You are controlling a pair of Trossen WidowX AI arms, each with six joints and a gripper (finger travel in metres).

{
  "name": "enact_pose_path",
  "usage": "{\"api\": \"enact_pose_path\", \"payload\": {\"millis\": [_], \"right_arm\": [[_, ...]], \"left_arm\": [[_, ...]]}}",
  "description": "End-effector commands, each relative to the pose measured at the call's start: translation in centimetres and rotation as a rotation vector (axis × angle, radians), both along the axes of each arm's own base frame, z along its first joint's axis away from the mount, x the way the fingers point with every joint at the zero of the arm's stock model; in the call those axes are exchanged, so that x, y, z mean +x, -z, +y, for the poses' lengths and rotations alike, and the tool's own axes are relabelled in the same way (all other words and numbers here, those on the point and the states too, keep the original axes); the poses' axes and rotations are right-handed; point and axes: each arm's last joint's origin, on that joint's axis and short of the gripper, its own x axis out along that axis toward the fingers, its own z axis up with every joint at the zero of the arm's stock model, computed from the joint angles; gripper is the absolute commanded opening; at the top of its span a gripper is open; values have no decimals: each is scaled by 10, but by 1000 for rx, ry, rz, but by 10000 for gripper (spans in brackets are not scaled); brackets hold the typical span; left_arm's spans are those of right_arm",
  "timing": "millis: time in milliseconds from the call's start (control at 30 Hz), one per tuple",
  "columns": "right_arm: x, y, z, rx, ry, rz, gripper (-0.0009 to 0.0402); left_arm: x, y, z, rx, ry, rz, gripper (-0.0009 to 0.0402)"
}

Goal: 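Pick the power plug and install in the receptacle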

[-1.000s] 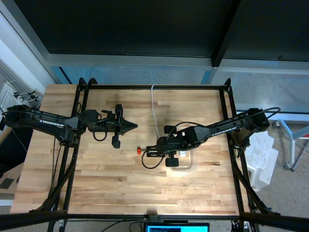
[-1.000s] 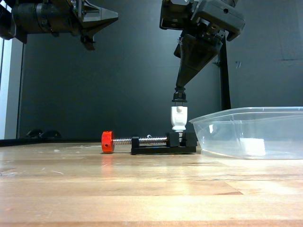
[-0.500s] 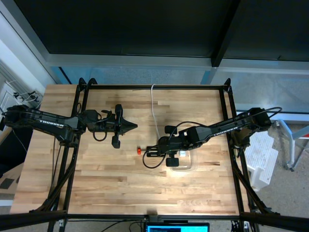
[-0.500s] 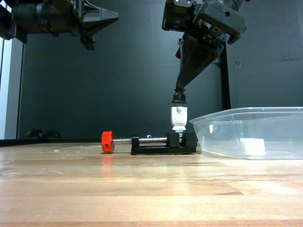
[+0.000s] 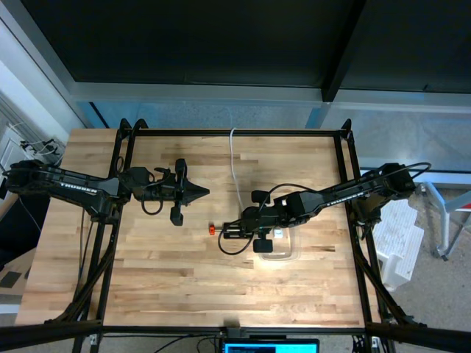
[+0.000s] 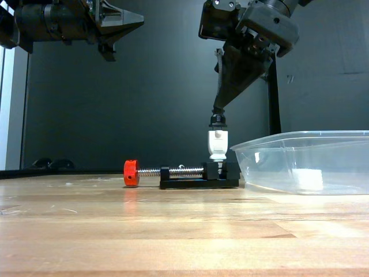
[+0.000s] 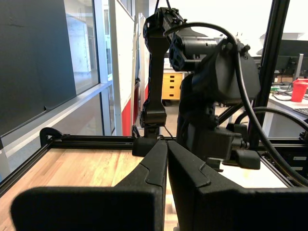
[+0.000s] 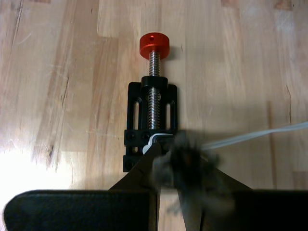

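The blocky black plug (image 6: 217,120) stands upright, long axis vertical, atop the smooth white receptacle (image 6: 217,143) held in a black screw clamp (image 6: 199,173). The right gripper (image 6: 218,111) pinches the plug from above. The left gripper (image 6: 138,21) hovers high, fingers pressed together, empty.

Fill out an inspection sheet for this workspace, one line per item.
Surface: wooden table, plank top.
Job's things: power plug sits on top of the upright white receptacle, which is held in a black clamp with a red knob.
Clutter: clear tray beside the clamp, with a pale patch inside.
Pincers: right pincer shut on the power plug; left pincer shut, holding nothing, high above the table's left half.
Cables: white cable runs from the far edge toward the receptacle.
Surroundings: dark wall behind; lit screen at the near edge.
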Motion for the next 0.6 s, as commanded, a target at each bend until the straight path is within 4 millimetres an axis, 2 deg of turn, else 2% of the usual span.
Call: {"api": "enact_pose_path", "payload": {"millis": [33,300,600], "right_arm": [[-1,7,0,-4,2,23,0],[-2,8,-1,-2,5,25,0],[2,0,0,6,6,-2,14]], "left_arm": [[0,0,0,0,0,0,0],[0,0,0,0,0,0,0],[0,0,0,0,0,0,0]]}}
